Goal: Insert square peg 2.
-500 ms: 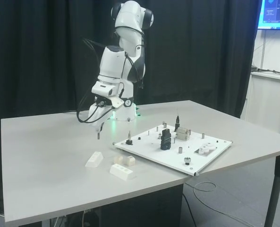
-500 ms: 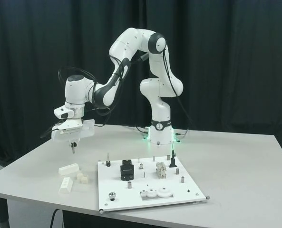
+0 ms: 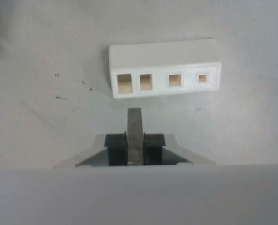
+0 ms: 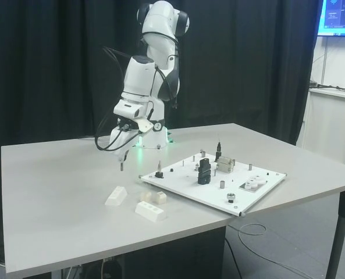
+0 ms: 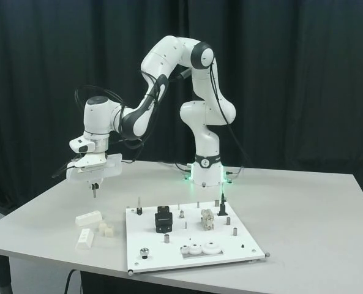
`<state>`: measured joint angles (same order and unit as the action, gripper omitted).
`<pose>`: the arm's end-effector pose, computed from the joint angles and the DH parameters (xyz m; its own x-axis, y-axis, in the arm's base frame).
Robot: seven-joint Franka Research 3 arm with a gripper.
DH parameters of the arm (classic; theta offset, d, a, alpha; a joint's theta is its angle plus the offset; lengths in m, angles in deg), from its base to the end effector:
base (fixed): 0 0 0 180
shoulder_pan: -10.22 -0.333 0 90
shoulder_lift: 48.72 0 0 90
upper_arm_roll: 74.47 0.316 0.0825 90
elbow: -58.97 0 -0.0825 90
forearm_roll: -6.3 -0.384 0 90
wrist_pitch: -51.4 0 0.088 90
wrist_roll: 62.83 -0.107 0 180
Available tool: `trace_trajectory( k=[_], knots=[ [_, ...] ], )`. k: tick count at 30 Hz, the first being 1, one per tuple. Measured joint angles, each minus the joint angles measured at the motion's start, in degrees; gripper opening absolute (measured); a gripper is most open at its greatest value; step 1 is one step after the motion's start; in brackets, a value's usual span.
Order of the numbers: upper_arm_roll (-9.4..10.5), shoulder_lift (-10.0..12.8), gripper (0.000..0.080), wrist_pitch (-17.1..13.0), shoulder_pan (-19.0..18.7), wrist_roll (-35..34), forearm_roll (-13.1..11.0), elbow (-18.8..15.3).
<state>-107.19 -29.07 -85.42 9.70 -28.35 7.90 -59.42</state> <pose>0.5042 -0.3075 0.2944 0.9924 0.0806 -0.0929 0.0964 -0.9789 0.1801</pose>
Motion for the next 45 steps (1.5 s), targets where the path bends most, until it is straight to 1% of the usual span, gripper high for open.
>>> trace_trajectory(
  k=[25,34,40,45],
  knots=[
    [0.07,0.3,0.0070,-0.1,0.0,-0.6,0.1,0.0],
    [0.30,0.3,0.0070,0.2,-0.4,-4.0,0.1,0.0],
    [0.39,-0.1,0.0070,2.0,-1.4,-7.8,0.1,0.0],
    [0.61,-0.9,0.0070,4.8,-2.7,-11.1,0.1,-0.1]
  ],
)
